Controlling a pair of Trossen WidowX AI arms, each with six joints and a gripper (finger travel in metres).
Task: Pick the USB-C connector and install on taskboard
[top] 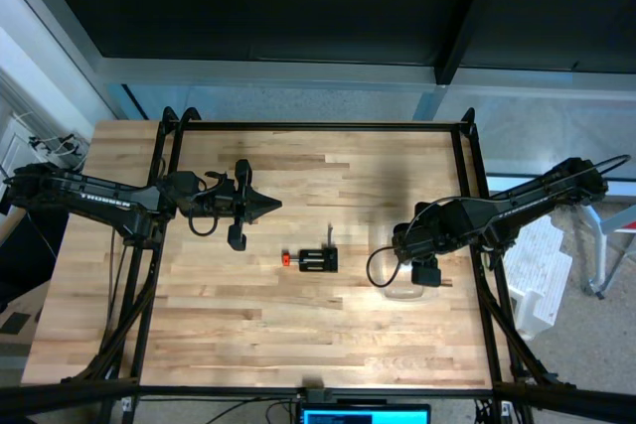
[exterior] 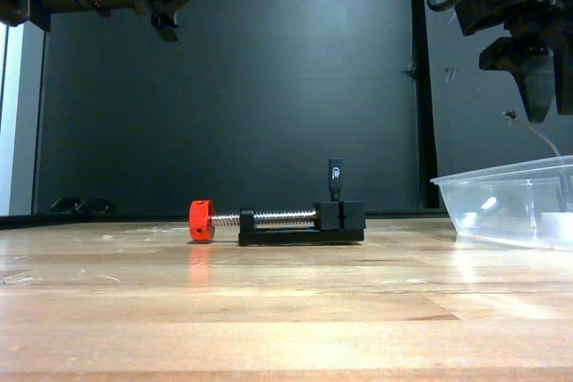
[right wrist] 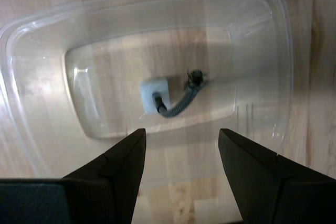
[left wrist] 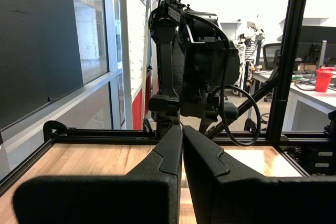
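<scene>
The USB-C connector (right wrist: pixel 154 95), a small whitish square with a short grey cable stub, lies on the floor of a clear plastic tray (right wrist: pixel 47 77). My right gripper (right wrist: pixel 181 137) hangs open directly above the tray, apart from the connector, with nothing between its fingers. From above, the right gripper (top: pixel 425 275) sits over the tray (top: pixel 405 292) at the table's right. The taskboard (top: pixel 318 260), a black block with a red knob (top: pixel 285 259) and an upright pin (exterior: pixel 335 176), rests at mid-table. My left gripper (top: pixel 266 206) is shut and empty, held high to the left of the taskboard.
A black metal frame (top: pixel 318 127) borders the table's far and side edges. The tray (exterior: pixel 515 207) stands to the right of the taskboard (exterior: pixel 300 225), with bare wood between them. The right gripper (exterior: pixel 548 100) hangs above the tray's rim.
</scene>
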